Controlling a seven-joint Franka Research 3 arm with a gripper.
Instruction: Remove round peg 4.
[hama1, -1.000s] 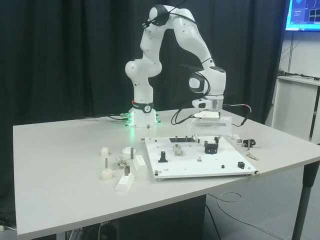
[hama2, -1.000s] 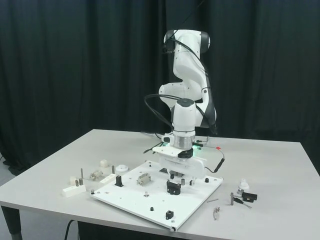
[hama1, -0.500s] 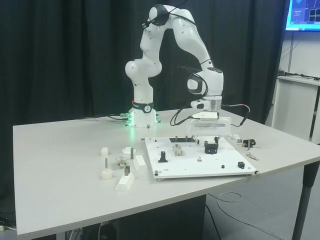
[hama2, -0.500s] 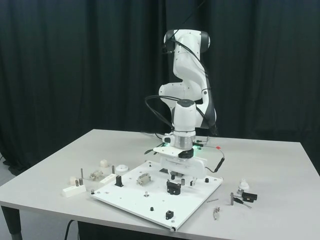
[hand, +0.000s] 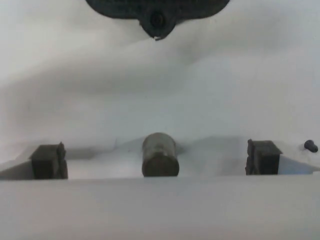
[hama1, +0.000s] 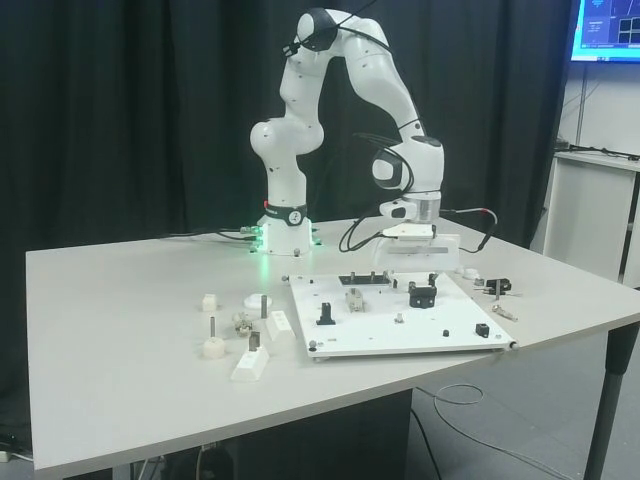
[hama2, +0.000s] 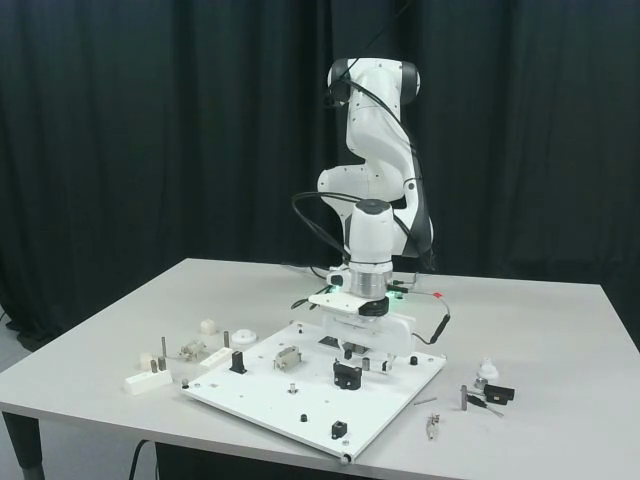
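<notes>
The white arm (hama1: 345, 80) rises from its base (hama1: 283, 232) at the back of the grey table (hama1: 120, 330), arches over, and hangs its gripper (hama1: 418, 262) just above the far edge of the white board (hama1: 395, 335); a black block (hama1: 423, 296) stands on the board just in front of the gripper; a black bracket (hama1: 326, 314) stands nearer the board's other side; beside the board lie small white parts (hama1: 250, 362) and an upright peg in a white base (hama1: 211, 343); a black curtain (hama1: 120, 110) hangs behind.

Arm (hama2: 377, 150): glossy white plastic. Board (hama2: 400, 395): smooth matt white. Peg (hand: 160, 155): dull metal.
</notes>
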